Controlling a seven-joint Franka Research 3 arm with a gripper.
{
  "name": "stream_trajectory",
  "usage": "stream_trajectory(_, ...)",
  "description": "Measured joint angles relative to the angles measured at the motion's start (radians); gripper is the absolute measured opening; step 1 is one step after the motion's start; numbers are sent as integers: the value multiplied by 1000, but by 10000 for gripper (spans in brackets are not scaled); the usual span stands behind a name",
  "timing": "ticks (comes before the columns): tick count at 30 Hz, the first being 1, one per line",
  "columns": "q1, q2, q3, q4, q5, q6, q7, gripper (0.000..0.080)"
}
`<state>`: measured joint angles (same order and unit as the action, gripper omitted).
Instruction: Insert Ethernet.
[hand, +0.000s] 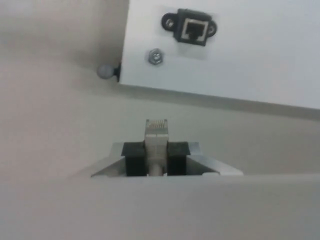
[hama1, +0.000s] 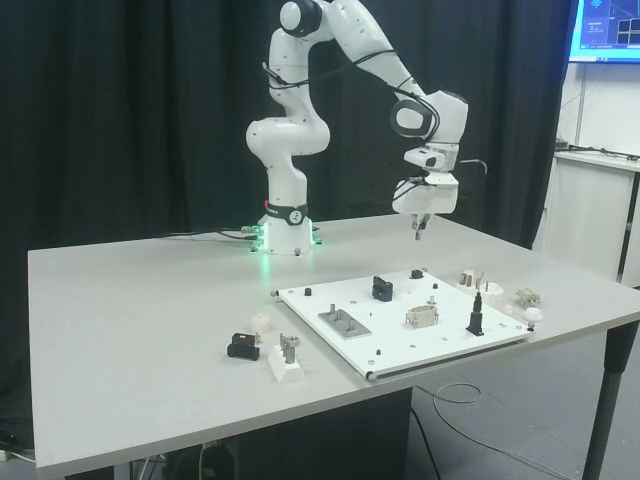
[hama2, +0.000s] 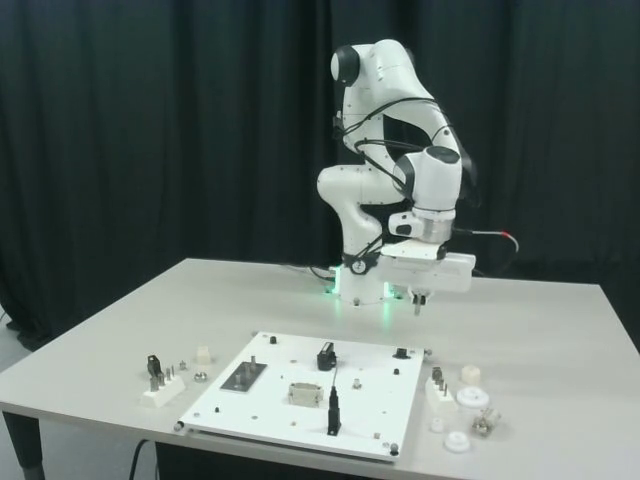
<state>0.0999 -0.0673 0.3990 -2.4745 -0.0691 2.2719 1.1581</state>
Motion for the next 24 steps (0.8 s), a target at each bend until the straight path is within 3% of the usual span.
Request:
stream_trajectory(5,-12,1,-5,4,-23,0,1,84)
stream_trajectory(13,-51,1,-7,15,-25,3,1,84)
stream_trajectory(24,-80,37,-7,23,-25,69,1,84)
